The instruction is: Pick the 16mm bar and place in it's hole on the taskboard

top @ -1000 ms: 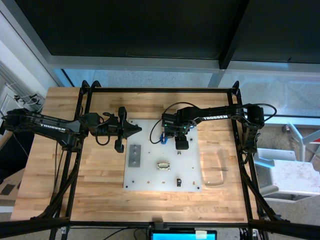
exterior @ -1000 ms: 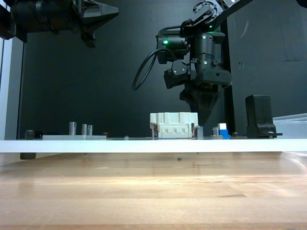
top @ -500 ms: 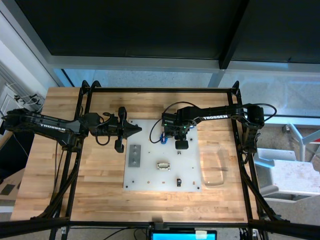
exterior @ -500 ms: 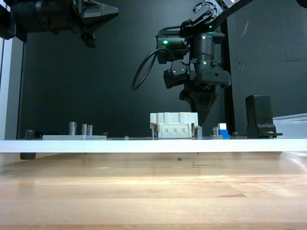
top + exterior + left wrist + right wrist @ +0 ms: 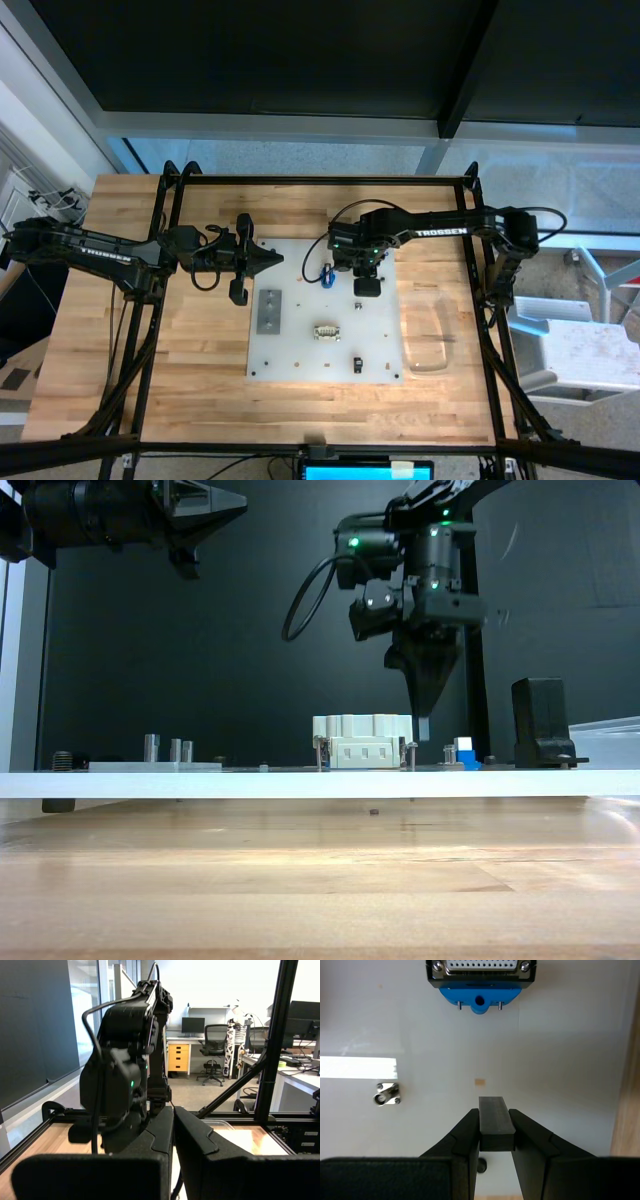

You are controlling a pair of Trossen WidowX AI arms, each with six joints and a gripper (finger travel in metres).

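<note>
Pale wooden bench (image 5: 200,350) is seen under a black frame, with the white taskboard (image 5: 300,350) laid at its middle and bare wood left along every board edge. A clear tray (image 5: 428,340) lies just beside the board's right edge.

Open air is seen around the right claw (image 5: 424,712), which is hung point-down over the board's far half from an arm stretched in from the right. The 16mm bar (image 5: 496,1122) is pinched between its fingers, held upright, its lower end (image 5: 424,729) clear of the surface. A blue connector (image 5: 479,994) is seen ahead of it.

High at the board's left edge, the left claw (image 5: 268,258) is held level, pointing right, fingers pressed together on nothing.

The bar's hole cannot be made out. A grey peg block (image 5: 269,309) is seen well apart from the bar.
</note>
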